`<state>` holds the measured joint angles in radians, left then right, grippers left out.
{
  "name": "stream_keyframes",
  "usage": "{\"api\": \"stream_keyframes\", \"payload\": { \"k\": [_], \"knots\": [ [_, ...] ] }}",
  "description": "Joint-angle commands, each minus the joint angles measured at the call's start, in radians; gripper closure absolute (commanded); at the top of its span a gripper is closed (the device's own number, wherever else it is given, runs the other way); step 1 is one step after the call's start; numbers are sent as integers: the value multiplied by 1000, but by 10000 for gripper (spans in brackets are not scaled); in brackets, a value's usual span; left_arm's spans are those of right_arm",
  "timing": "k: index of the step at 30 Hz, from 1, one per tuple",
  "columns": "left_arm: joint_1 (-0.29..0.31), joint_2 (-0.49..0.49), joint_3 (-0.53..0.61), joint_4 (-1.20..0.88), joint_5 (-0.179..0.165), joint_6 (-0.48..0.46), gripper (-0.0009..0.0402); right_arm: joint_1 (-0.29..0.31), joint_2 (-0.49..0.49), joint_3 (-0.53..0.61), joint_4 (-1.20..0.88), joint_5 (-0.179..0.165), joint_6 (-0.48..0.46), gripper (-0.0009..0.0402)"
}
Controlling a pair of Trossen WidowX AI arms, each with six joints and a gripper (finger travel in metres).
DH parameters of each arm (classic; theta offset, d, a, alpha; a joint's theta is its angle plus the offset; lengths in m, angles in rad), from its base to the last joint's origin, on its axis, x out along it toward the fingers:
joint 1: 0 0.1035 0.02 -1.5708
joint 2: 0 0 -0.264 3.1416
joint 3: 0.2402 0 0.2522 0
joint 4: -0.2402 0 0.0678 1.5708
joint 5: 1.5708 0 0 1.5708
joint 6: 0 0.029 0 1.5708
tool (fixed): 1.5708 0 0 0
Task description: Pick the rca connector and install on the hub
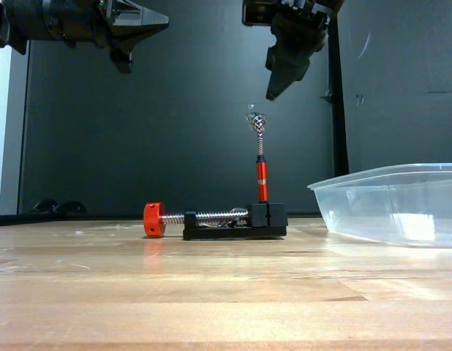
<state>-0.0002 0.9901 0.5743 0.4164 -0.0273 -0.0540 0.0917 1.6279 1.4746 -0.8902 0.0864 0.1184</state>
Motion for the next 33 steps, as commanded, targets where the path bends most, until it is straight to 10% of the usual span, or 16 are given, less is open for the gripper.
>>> {"api": "stream_keyframes", "payload": {
  "k": [1,15,33],
  "knots": [
    [0,0,0,0,0,0,393,-22,-85,-88,102,0,-24,297],
    [0,0,0,0,0,0,393,-84,-420,-455,645,-4,-66,396],
    [0,0,0,0,0,0,393,-88,-643,-814,1223,-39,-69,393]
  ]
}}
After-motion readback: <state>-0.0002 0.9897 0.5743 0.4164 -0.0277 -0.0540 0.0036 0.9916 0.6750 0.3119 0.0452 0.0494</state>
